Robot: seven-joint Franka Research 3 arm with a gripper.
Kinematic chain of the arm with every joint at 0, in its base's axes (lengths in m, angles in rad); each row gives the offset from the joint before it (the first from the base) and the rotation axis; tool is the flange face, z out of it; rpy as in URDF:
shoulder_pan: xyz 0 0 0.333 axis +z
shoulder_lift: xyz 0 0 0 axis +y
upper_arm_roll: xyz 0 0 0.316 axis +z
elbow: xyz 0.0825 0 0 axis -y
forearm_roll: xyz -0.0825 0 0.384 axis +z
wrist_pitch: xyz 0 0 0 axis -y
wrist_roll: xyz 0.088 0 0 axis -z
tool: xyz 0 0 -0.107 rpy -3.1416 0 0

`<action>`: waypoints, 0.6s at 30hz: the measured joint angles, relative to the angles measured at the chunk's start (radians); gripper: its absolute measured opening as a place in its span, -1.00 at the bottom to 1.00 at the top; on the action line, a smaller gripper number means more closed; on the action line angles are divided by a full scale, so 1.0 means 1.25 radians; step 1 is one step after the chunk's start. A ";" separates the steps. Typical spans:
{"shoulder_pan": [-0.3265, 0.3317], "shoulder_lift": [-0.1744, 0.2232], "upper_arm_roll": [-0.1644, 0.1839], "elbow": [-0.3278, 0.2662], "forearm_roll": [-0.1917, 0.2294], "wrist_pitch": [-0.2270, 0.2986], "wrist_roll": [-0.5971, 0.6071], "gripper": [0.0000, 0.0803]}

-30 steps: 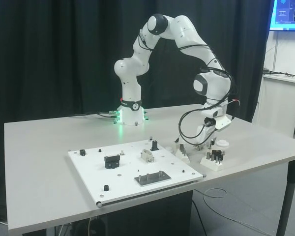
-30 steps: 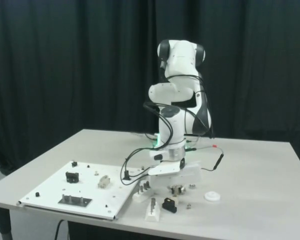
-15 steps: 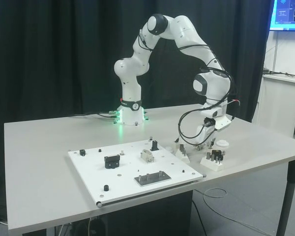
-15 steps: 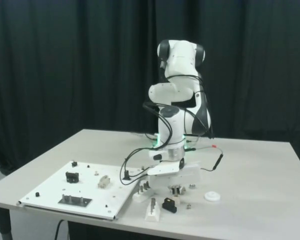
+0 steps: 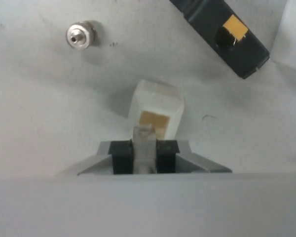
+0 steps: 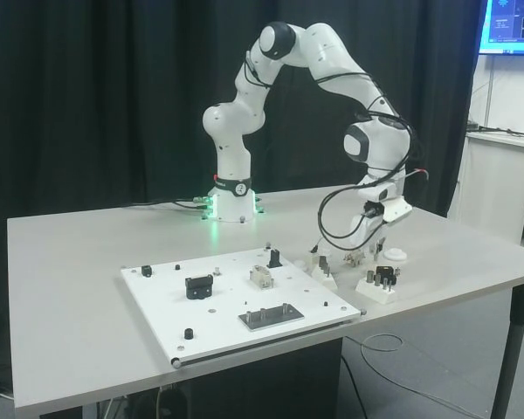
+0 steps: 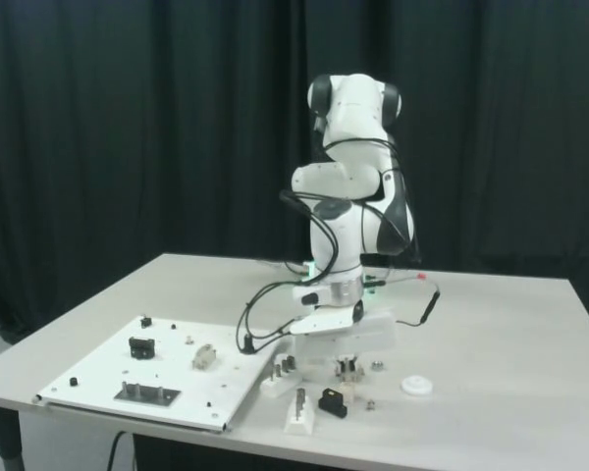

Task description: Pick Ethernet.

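Observation:
In the wrist view my gripper (image 5: 144, 157) is shut on a small grey Ethernet plug (image 5: 144, 140), pinched between the two black pads (image 5: 121, 154). Right beneath the plug stands a white holder block (image 5: 157, 106); I cannot tell whether the plug still touches it. From the first room view the gripper (image 6: 365, 250) hangs a little above the table at its right side, behind the small white fixtures. The second room view shows the gripper (image 7: 348, 361) low over the same cluster of parts.
A black part (image 5: 222, 34) and a metal knob (image 5: 80, 34) lie close to the holder. A white board (image 6: 157, 292) with several fixtures fills the table's front left. A white pin block (image 6: 380, 281), another fixture (image 6: 320, 262) and a white disc (image 6: 396, 255) surround the gripper.
The arm's wrist and hand have risen a little over the same spot. The fixtures on the table have not moved.

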 joint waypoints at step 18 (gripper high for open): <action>0.000 -0.031 -0.005 0.000 -0.007 -0.033 0.022 -0.76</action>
